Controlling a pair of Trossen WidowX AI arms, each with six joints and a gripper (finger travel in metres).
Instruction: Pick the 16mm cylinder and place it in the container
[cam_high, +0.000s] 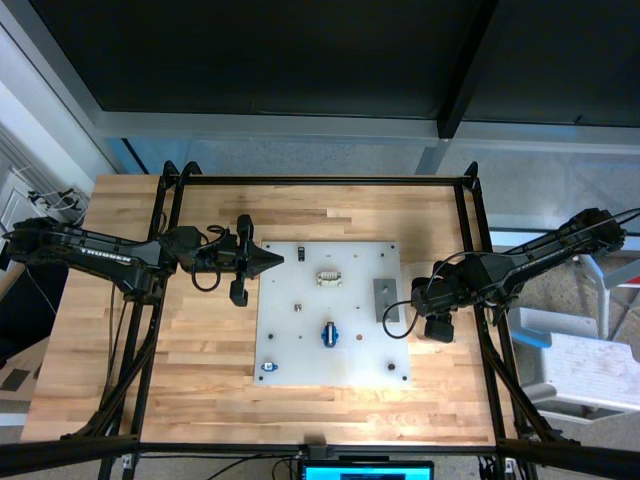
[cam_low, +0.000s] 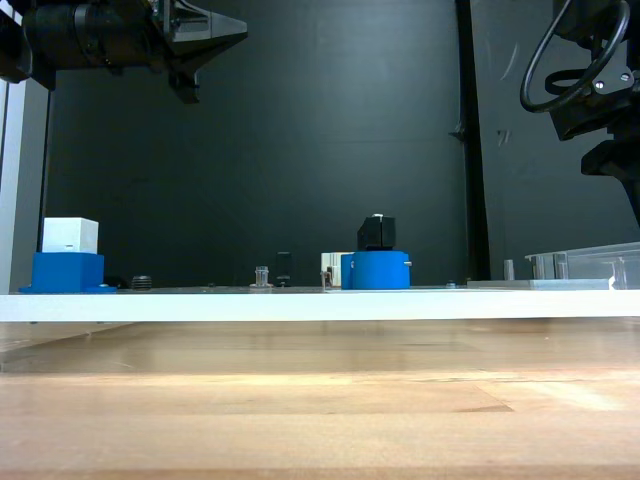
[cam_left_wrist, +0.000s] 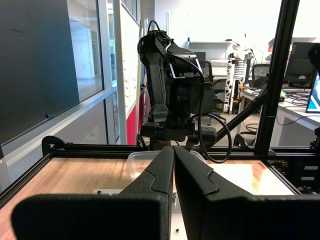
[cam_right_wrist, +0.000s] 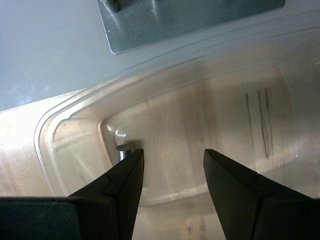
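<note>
right hand (cam_right_wrist: 172, 156), fingers spread, above the clear container (cam_right_wrist: 47, 125); the 16mm cylinder (cam_right_wrist: 123, 150) sits inside it, just beside one finger. left hand (cam_left_wrist: 173, 149), fingers pressed together, raised at the left edge of the board (cam_high: 300, 340) on the bench (cam_high: 120, 330).

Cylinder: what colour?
Cylinder silver-grey, right wrist view. Right gripper open over container; left gripper shut near board.

Wooden plank table (cam_high: 200, 380), black frame (cam_high: 320, 180) round its edge. Directly on it: white task board (cam_high: 300, 355), lying flat, roughly centred, and a clear container (cam_right_wrist: 45, 130) on bare wood at the board's right edge. Left gripper (cam_left_wrist: 173, 152) hangs above the board's left edge, fingers together. Right gripper (cam_right_wrist: 172, 155) sits over the container, fingers spread.
</note>
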